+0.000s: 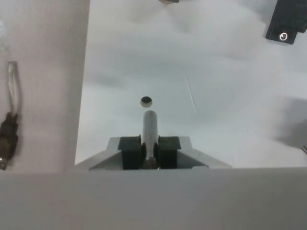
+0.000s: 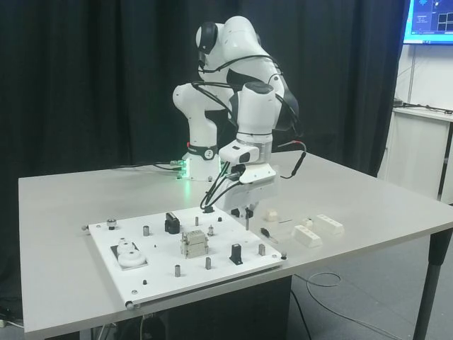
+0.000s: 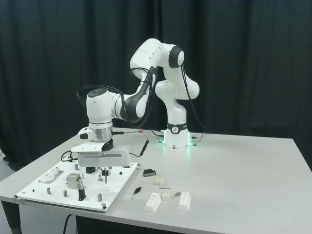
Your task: Place round peg 2.
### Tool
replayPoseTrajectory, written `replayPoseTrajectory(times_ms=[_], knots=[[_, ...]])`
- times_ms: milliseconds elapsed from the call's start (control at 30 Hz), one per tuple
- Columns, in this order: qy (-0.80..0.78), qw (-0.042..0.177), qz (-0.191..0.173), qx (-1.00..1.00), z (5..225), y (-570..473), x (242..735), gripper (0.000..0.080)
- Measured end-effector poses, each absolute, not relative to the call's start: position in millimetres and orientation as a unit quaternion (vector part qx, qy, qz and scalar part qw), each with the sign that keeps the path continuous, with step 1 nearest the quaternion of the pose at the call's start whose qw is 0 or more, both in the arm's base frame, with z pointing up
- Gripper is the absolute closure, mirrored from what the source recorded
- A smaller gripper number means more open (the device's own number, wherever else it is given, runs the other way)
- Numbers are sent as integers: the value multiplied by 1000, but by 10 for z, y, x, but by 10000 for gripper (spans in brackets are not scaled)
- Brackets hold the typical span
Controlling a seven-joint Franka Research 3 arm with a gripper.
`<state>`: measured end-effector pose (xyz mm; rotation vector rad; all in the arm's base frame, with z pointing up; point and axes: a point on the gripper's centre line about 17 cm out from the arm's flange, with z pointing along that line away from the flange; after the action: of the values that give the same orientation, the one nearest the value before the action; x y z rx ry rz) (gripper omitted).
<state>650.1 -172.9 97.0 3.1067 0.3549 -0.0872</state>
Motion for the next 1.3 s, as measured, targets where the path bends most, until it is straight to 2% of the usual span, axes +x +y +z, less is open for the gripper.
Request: replayPoseTrajectory(times_ms=[567,1300], knots=[[123,7,-30,992,971,-1693,6502,735],[168,-15,-76,983,924,-999,6228,740]])
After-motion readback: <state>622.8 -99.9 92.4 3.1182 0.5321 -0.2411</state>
